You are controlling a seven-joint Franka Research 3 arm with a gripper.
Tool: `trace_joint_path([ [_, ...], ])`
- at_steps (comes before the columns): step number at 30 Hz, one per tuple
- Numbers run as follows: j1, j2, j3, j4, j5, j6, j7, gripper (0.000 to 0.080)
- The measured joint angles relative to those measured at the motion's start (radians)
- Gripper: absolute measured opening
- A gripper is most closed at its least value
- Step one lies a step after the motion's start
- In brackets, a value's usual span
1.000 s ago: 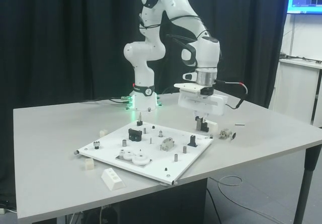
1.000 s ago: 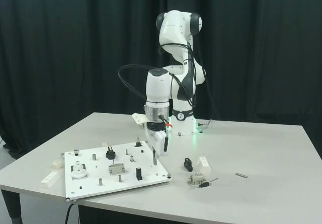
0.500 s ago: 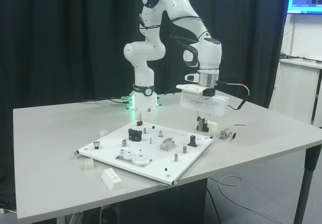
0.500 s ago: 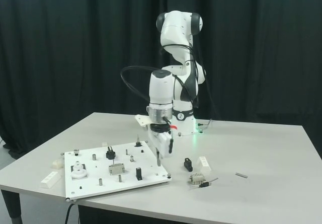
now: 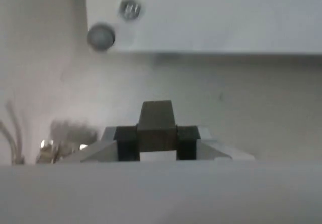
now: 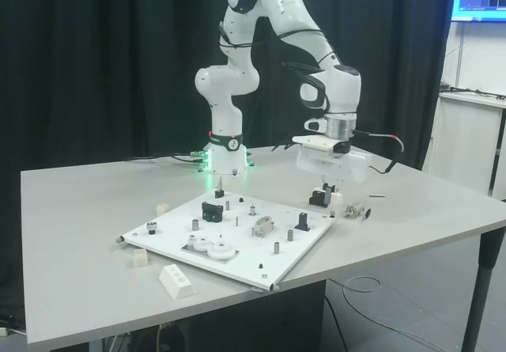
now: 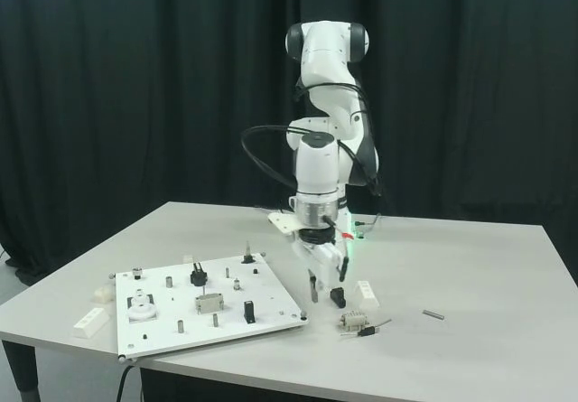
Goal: Place square peg 4.
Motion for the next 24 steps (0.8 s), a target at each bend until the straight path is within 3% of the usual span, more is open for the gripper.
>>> trace_joint_path([
  [24, 0.051, 0.037, 0.000, -0.076, -0.001, 0.158, 0.026, 0.0152],
])
